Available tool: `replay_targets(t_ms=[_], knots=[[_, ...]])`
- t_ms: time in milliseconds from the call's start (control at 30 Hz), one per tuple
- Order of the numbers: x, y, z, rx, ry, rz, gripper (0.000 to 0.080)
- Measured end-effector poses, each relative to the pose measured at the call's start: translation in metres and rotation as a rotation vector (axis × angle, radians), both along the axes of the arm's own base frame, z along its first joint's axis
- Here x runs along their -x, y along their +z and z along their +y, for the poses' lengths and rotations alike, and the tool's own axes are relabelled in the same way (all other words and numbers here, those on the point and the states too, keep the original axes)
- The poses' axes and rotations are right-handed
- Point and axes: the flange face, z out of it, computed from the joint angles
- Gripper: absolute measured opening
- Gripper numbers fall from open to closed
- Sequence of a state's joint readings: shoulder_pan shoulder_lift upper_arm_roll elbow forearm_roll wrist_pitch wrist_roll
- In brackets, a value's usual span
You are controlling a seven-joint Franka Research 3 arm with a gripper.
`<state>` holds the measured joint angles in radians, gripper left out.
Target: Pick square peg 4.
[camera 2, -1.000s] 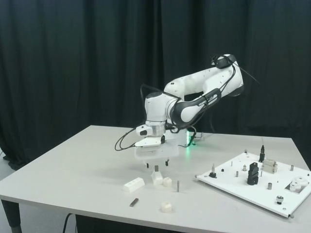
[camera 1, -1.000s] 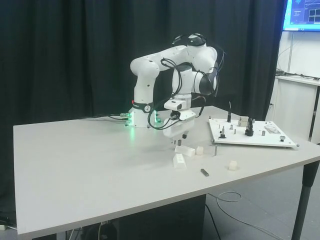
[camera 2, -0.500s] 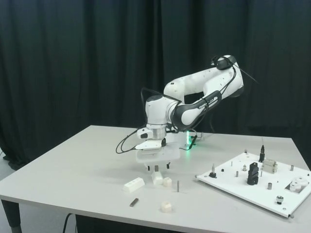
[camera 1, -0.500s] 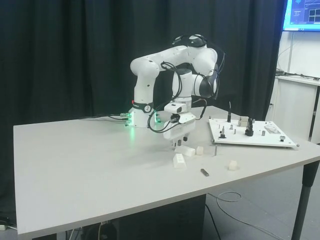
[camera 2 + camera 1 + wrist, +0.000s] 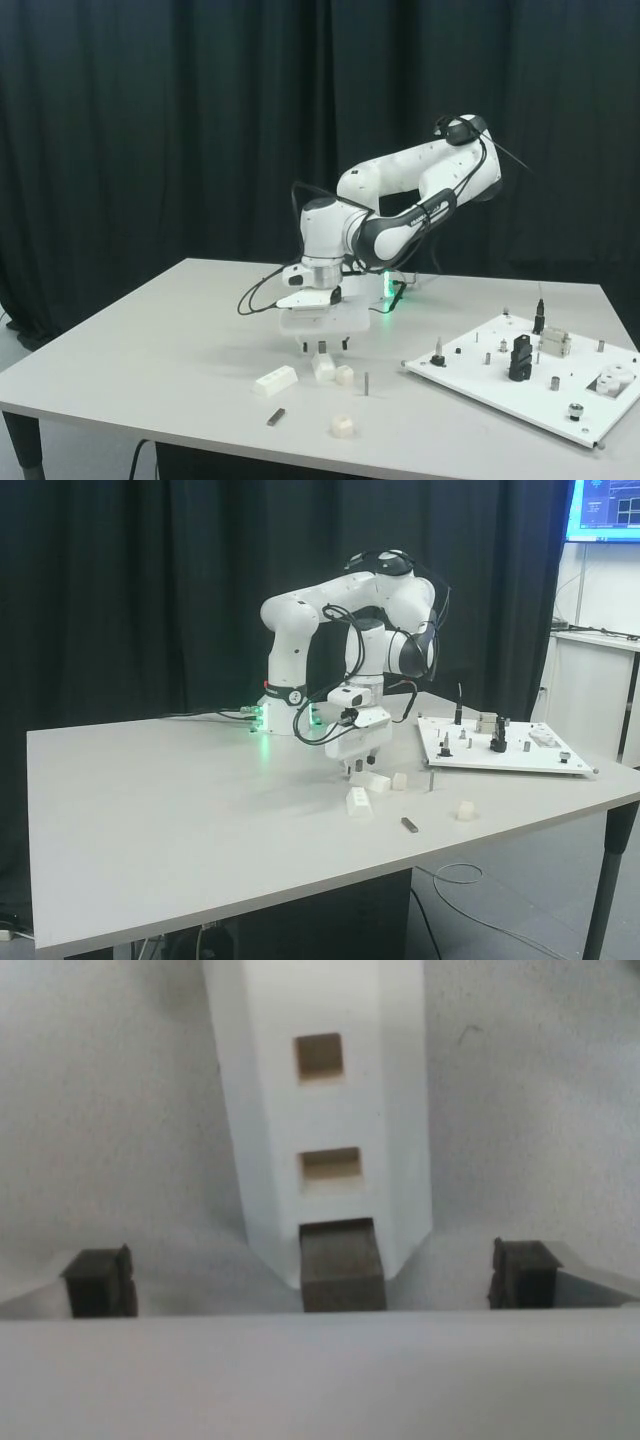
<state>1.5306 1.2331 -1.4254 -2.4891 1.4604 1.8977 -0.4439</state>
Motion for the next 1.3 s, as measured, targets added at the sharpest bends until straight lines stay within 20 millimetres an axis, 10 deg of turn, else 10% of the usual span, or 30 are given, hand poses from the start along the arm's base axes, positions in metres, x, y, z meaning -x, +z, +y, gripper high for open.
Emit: replay_targets(t_ms=[433,467,633,667,1300], knots=[[-0.001,-0.001,0.001,0.004,-0.003,-0.002,0.0702],[-0.001,-0.001,0.001,0.005,-0.002,-0.002,0.0352],[-0.002,0.000,0.001,0.009,-0.002,-0.004,0.0352],[-0.002,0.000,0.001,0.009,-0.002,-0.005,0.0182],[-0.004,0.010,-0.002,0.017,-0.006,-0.016,0.0156]])
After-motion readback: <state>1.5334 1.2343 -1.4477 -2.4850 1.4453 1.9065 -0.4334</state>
